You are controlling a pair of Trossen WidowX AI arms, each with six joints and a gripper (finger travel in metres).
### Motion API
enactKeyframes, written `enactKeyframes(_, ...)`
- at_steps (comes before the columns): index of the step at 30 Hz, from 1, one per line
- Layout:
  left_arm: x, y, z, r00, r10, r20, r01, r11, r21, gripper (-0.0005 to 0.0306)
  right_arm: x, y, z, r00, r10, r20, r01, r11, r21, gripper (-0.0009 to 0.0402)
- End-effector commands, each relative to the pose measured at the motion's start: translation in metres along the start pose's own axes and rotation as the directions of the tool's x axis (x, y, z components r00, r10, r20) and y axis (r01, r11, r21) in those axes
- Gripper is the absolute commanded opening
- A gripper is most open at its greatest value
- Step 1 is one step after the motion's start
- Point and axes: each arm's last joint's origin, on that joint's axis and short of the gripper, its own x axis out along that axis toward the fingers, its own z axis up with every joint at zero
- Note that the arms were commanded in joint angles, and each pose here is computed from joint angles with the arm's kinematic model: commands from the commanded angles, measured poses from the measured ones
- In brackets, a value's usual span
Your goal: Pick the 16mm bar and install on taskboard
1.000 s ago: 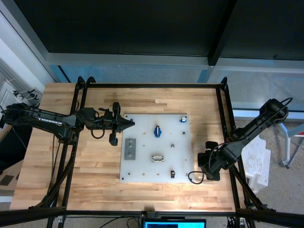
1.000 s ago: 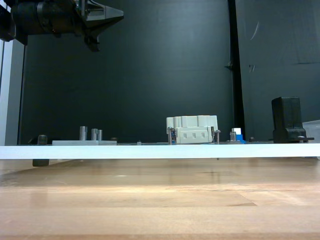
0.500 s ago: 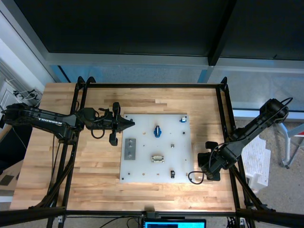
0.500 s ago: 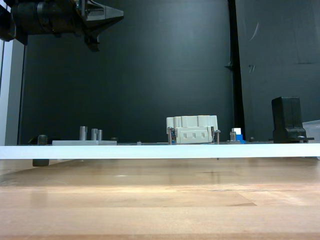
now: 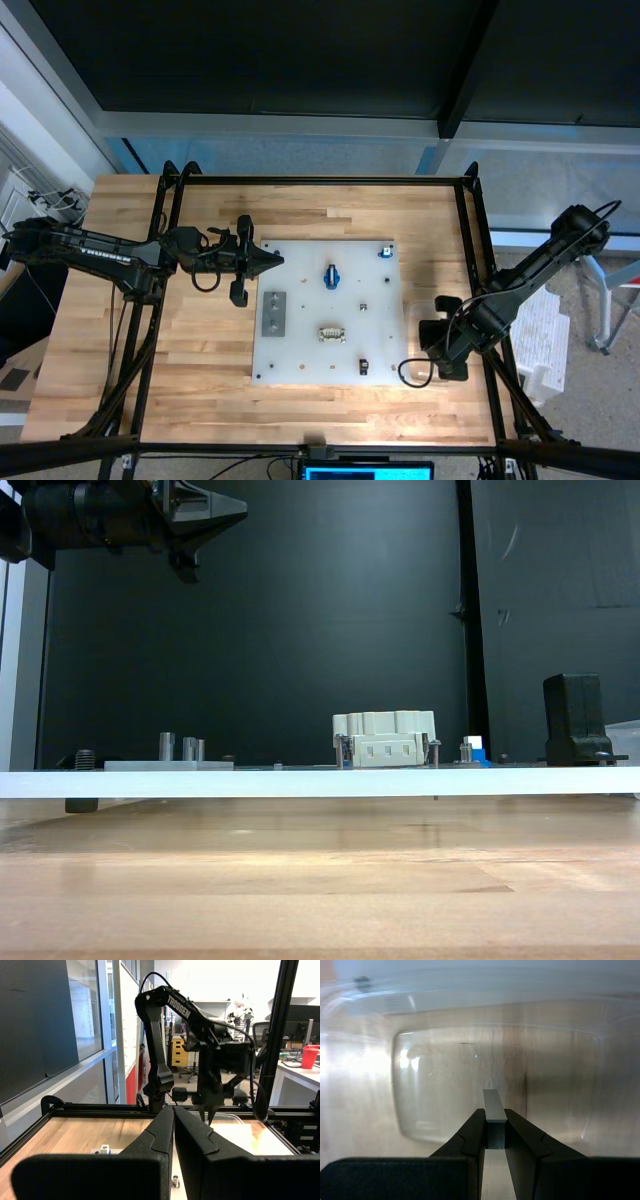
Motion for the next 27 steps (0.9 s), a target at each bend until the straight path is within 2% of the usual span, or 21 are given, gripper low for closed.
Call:
enactKeyframes(1, 0.0, 0.0, 0.0, 1.0, 0.0, 0.0, 0.0, 1.0, 0.0, 0.0, -0.016, 0.002, 0.004, 1.0, 0.002, 0.004, -0.002, 1.0, -0.002, 0.0)
enactKeyframes(8, 0.0, 0.0, 0.0, 1.0, 0.0, 0.0, 0.0, 1.0, 0.0, 0.0, -0.047, 0.004, 0.01, 1.0, -0.011, -0.009, 0.011, 1.0, -0.02, 0.0)
enactKeyframes(13, 0.0, 0.0, 0.0, 1.0, 0.0, 0.0, 0.0, 1.0, 0.0, 0.0, -0.061, 0.003, 0.012, 1.0, -0.016, -0.013, 0.016, 1.0, -0.022, 0.0)
enactKeyframes(18, 0.0, 0.0, 0.0, 1.0, 0.0, 0.0, 0.0, 1.0, 0.0, 0.0, -0.066, 0.002, 0.013, 1.0, -0.02, -0.016, 0.019, 0.999, -0.038, 0.0)
enactKeyframes(27, 0.0, 0.0, 0.0, 1.0, 0.0, 0.0, 0.0, 1.0, 0.0, 0.0, -0.063, -0.004, 0.024, 1.0, -0.016, -0.001, 0.016, 0.997, -0.069, 0.0)
